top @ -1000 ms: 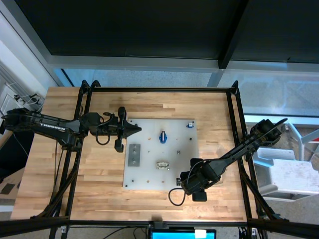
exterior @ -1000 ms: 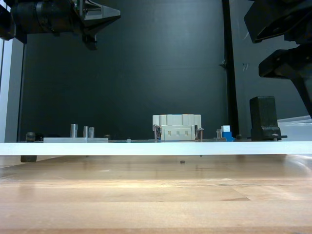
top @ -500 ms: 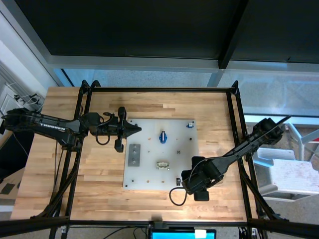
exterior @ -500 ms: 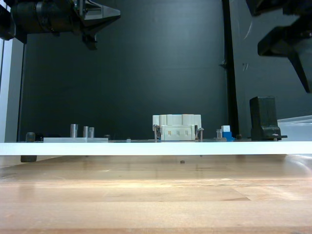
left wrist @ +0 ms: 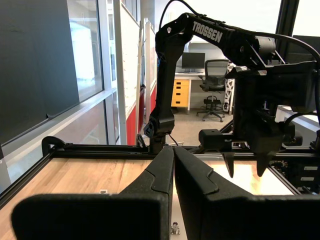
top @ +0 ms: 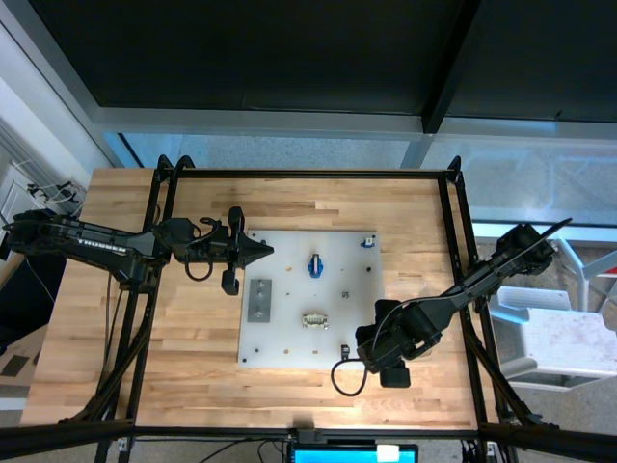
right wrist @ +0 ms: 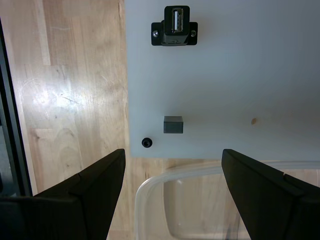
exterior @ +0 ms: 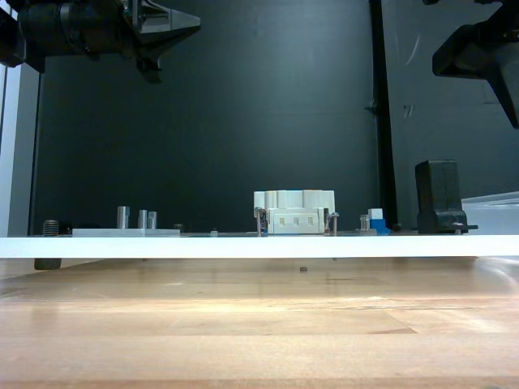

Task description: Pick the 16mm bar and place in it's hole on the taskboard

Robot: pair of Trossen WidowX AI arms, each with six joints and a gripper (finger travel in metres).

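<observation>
Three short metal bars (exterior: 122,217) stand upright in a grey block (top: 259,299) on the left of the white taskboard (top: 289,338). I cannot tell which of them is the 16mm bar. My right gripper (top: 371,359) hangs open and empty high over the board's near right corner. In the right wrist view its fingers (right wrist: 95,187) frame the board's edge. My left gripper (top: 267,250) is shut on nothing and hovers level above the board's far left edge. It shows high up in the low view (exterior: 193,18) and in the left wrist view (left wrist: 173,155).
A white connector (top: 313,319) sits mid-board, with a blue part (top: 314,264) behind it. A black USB socket (right wrist: 174,26), a small grey square (right wrist: 173,124) and a clear container rim (right wrist: 150,186) lie under the right gripper. Black frame rails (top: 453,289) border the table.
The right gripper has risen and drifted right and toward the near edge. The left arm and the bars have not moved.
</observation>
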